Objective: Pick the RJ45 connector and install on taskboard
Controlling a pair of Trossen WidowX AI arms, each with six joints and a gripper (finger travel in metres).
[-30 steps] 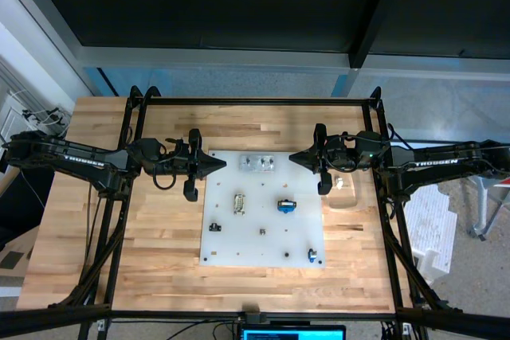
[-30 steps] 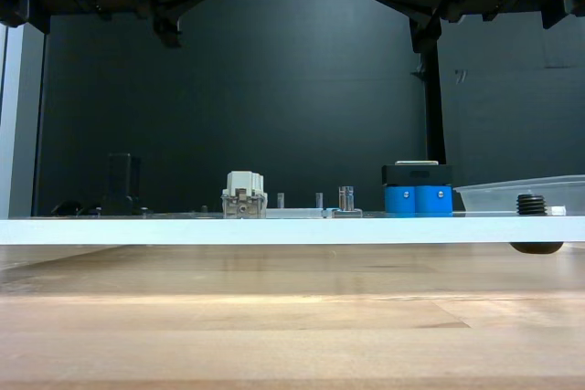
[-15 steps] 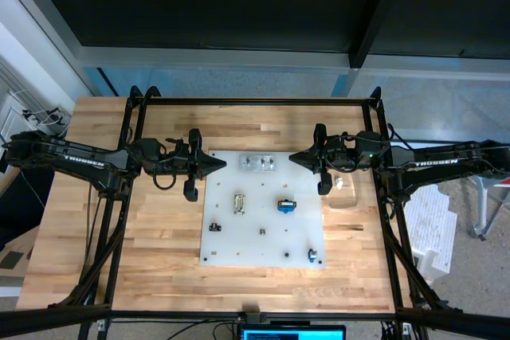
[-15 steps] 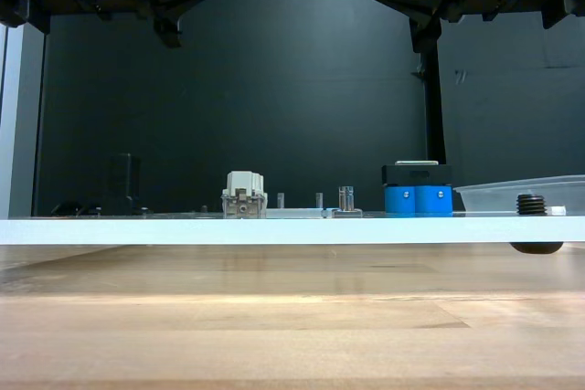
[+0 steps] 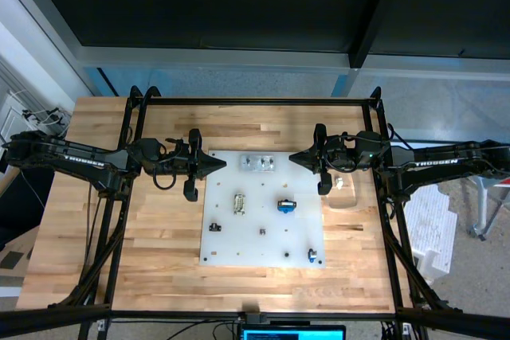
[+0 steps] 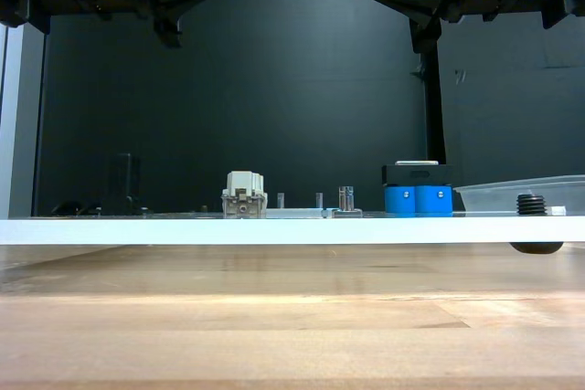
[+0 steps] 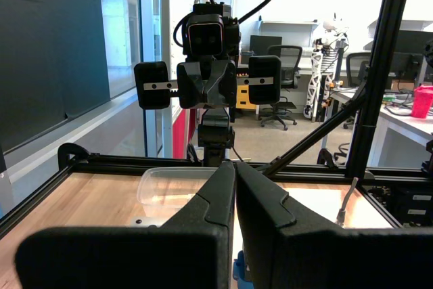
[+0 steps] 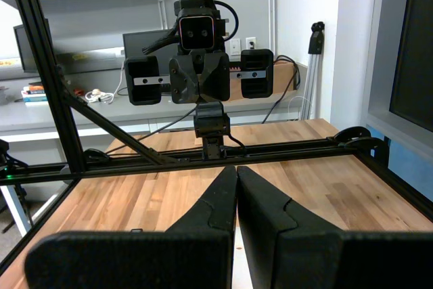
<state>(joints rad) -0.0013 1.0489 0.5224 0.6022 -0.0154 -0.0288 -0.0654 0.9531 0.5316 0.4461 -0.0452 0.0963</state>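
Note:
The small blue jack (image 5: 311, 256) sits at the white board's (image 5: 239, 244) near right corner, with a pale top and a greyish bit on it. I cannot tell from any view whether the connector is in the jack or where else it lies. A white block (image 5: 340, 183) rests in the clear tray (image 5: 351, 201), with no dark piece or cable showing on it. My left gripper (image 5: 223, 163) hangs high over the board's far left edge, shut and empty (image 7: 235, 167). My right gripper (image 5: 292, 157) hangs high near the board's far right corner, likewise shut on nothing (image 8: 237, 170).
On the board stand a blue and black fixture (image 6: 417, 189), a pale grey socket (image 6: 244, 195), small pins (image 6: 346, 198) and a black ribbed piece (image 6: 530, 203) at the right. A black frame (image 5: 255, 102) rings the wooden table (image 5: 143, 260).

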